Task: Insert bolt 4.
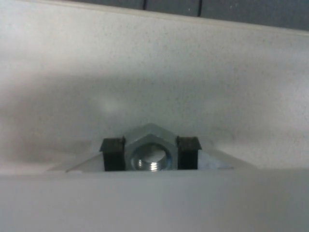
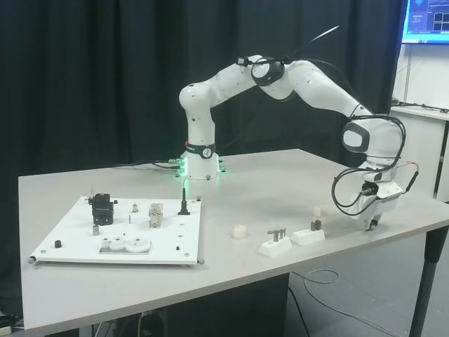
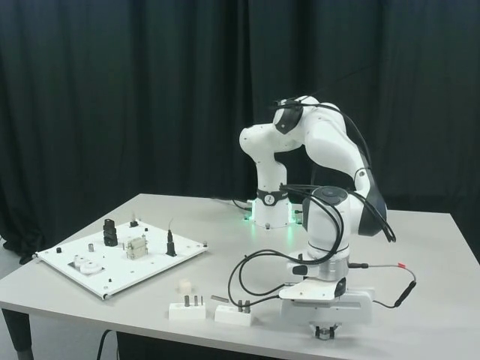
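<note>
Though pinched shut, claw (image 1: 150, 153) around nut (image 1: 150, 151)

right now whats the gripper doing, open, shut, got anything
Gripper: shut on a metal hex part with a threaded hole, held between both black fingertips, low over the grey table.

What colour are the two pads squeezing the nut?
Black pads, seen best in the wrist view.

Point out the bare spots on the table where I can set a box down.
Bare: the grey table between the white board and the arm's base, and its far right corner. Crowded: the front edge, with the small white holders and the hand.
</note>
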